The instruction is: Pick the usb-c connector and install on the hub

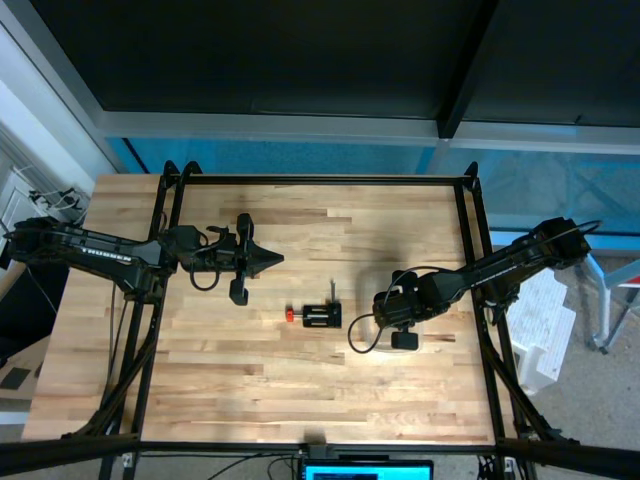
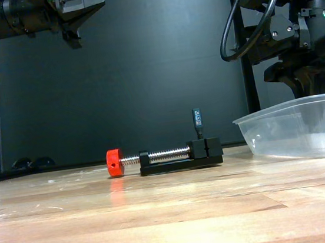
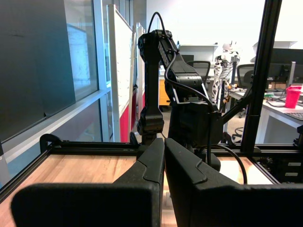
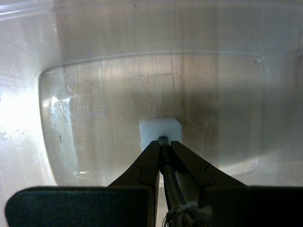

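Judging near to far, the pick looks done and the install is left: the usb-c connector (image 4: 166,165) is pinched in the closed right end effector (image 4: 164,143), which is pointed straight down over the clear tub (image 2: 282,133) and its white foam block (image 4: 161,126). Beyond, midway along the bench (image 1: 250,400), the upright piece taken for the hub (image 2: 196,118) is held in a red-knobbed clamp (image 2: 208,149), well apart from the connector. Farthest, the left end effector (image 1: 278,259) is held high and level, shut on nothing.

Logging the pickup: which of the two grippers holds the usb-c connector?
The right gripper, down at the clear tub, shut on the usb-c connector. The left gripper is shut on nothing, held high over the left of the table.
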Robot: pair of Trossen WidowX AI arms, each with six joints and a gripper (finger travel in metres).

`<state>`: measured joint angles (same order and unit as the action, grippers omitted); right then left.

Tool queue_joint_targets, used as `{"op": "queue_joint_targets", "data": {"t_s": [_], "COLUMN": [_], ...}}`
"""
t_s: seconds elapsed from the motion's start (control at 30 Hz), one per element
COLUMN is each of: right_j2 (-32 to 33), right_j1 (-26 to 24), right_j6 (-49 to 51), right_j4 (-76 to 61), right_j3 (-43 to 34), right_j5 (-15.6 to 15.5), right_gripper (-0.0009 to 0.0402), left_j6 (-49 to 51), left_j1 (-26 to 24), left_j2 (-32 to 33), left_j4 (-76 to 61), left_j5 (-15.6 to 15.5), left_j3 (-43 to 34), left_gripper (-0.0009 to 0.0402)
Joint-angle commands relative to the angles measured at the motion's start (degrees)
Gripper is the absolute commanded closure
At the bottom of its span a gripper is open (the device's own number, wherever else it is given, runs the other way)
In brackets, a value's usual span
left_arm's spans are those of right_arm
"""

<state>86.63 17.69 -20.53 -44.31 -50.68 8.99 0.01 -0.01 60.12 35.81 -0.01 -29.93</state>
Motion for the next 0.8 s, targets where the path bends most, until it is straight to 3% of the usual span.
{"op": "queue_joint_targets", "data": {"t_s": [0.03,0.8], "right_j2": [-0.11,-2.25], "right_j1": [0.02,0.02], "right_j6": [0.00,0.11], "right_j4": [0.04,-2.80], "right_j3": [-0.02,-2.12], "right_j5": [-0.04,-1.49], "right_gripper": [0.0393,0.0393], "left_j6": [0.00,0.00], "left_j1": [0.02,0.00], "left_j2": [0.00,0.00], "left_j4": [0.02,0.02], "left_j5": [-0.02,0.00], "left_j3": [-0.02,-0.02], "left_gripper": [0.0393,0.0393]}}
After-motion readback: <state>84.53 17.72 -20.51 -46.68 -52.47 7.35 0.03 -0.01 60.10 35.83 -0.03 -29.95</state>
